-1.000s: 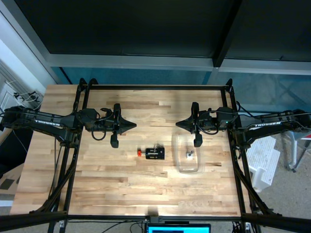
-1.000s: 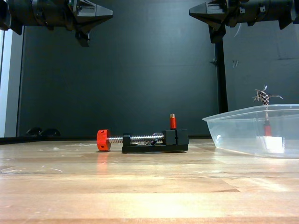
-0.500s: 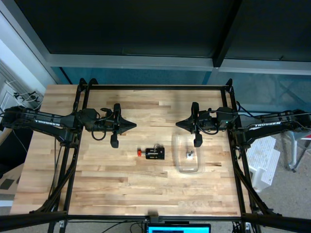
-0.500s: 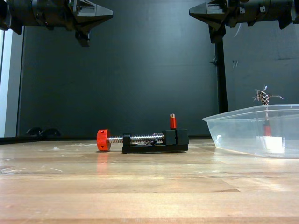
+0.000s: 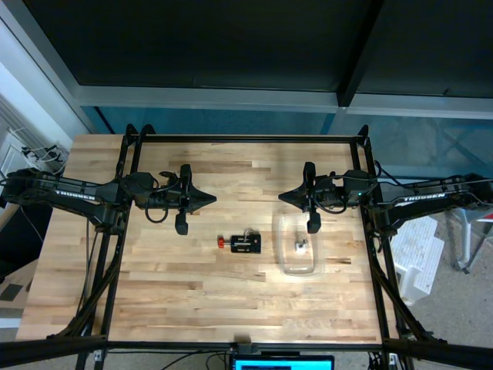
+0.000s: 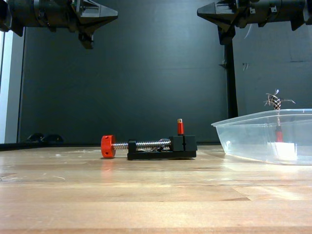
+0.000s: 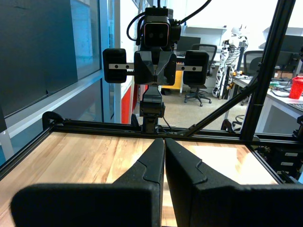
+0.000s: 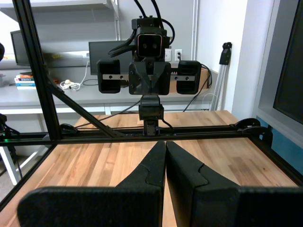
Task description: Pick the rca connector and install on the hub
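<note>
Table (image 5: 192,308), nearest first: the hub (image 5: 246,244) sits flat near the centre, red knob on its 9 o'clock end, nothing touching it. Low view shows a short red post standing upright on its black block.

Clear tray (image 5: 296,273) is at 3 o'clock from the hub, just beside it with a gap between. The rca connector (image 5: 301,245) lies inside the tray, about mid-floor, apart from the hub. I can't make out its orientation.

Farther back, both arms are held high over the wood, tips pointing at each other and well apart.
- left gripper (image 5: 212,199): 11 o'clock from the hub, fingers pressed together, holding nothing.
- right gripper (image 5: 282,197): 1 o'clock from the hub, over the tray's far end, fingers likewise closed tip to tip, nothing held.
</note>
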